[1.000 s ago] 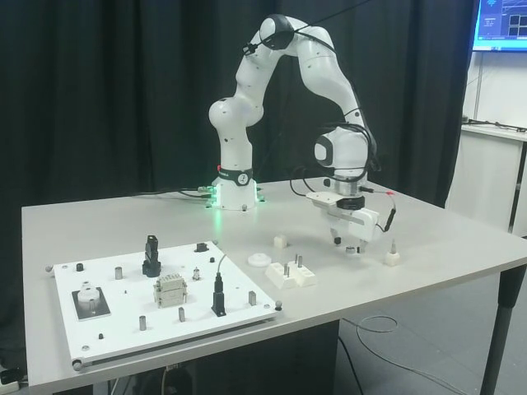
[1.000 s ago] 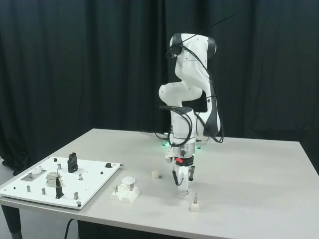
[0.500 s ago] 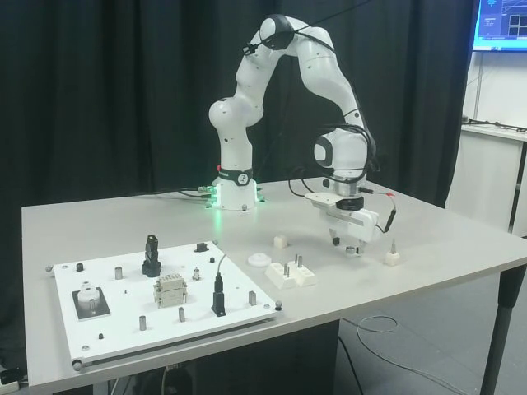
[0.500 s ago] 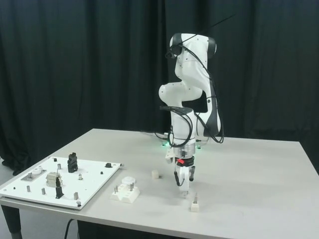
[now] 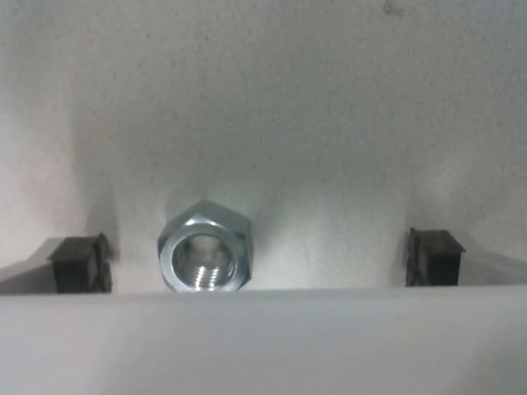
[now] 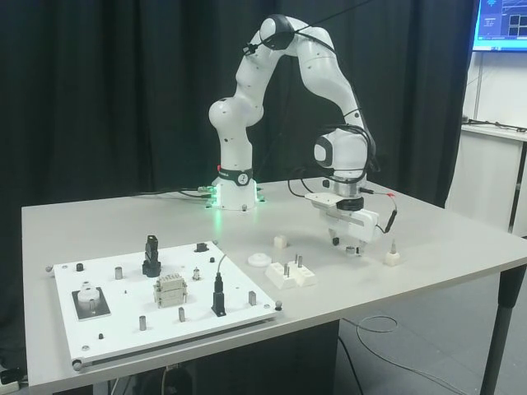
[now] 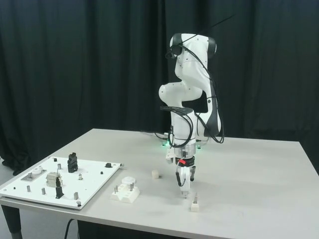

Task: Pick bolt 4.

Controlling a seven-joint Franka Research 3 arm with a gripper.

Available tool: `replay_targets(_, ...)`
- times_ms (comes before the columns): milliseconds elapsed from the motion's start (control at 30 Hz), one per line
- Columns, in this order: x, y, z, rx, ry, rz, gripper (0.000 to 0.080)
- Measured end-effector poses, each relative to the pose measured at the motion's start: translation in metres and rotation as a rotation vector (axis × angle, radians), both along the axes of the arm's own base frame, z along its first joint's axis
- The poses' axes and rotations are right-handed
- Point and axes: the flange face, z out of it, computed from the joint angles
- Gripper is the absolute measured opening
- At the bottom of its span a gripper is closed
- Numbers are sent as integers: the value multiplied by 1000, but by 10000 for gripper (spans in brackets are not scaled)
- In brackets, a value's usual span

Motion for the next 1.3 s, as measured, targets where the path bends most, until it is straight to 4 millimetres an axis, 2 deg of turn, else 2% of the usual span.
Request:
replay_targets(300,0,-1,-1,-2,2,4,800)
replay_targets(333,-1,-1,-2,-2,3,6,712)
replay_targets(500,-1,-2,-3,-4,3,22,712)
replay_targets(533,-1,-2,-3,-5,4,24,535)
replay_targets(800,0,-3,-4,-6,3,33,535)
replay_targets(833,0,-3,-4,-6,2,34,224)
replay_targets(1100,6,-5,1,-6,-20,54,226)
replay_targets(1300,16,-9,12,4,-46,53,226)
